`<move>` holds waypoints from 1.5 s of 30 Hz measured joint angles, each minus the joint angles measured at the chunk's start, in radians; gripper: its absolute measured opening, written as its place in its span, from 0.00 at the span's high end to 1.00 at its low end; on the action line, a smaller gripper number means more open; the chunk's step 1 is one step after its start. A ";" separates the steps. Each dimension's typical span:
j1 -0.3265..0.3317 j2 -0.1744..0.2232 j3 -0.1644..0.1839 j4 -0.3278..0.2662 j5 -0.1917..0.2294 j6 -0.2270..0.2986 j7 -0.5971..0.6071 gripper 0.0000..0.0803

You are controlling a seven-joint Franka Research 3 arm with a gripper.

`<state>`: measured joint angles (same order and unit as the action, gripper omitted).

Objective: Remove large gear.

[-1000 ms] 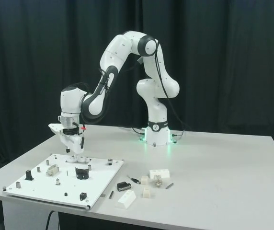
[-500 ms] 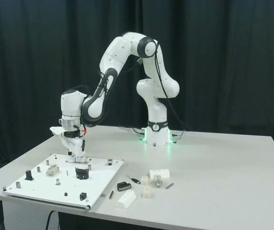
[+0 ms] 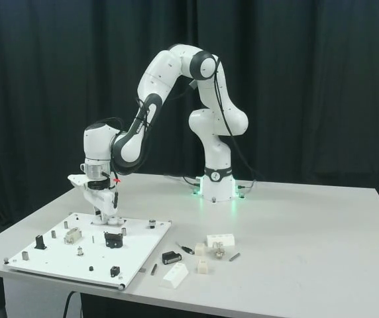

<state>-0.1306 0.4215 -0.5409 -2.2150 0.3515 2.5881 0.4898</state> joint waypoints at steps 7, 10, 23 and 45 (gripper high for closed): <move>0.000 0.001 0.000 0.000 0.000 0.001 -0.002 0.59; 0.000 0.002 0.000 0.000 0.002 0.003 -0.003 0.59; 0.000 -0.005 -0.001 -0.002 0.004 0.004 -0.017 0.59; -0.001 -0.090 -0.018 -0.038 0.004 -0.002 -0.043 0.59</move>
<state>-0.1316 0.3317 -0.5594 -2.2525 0.3552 2.5859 0.4466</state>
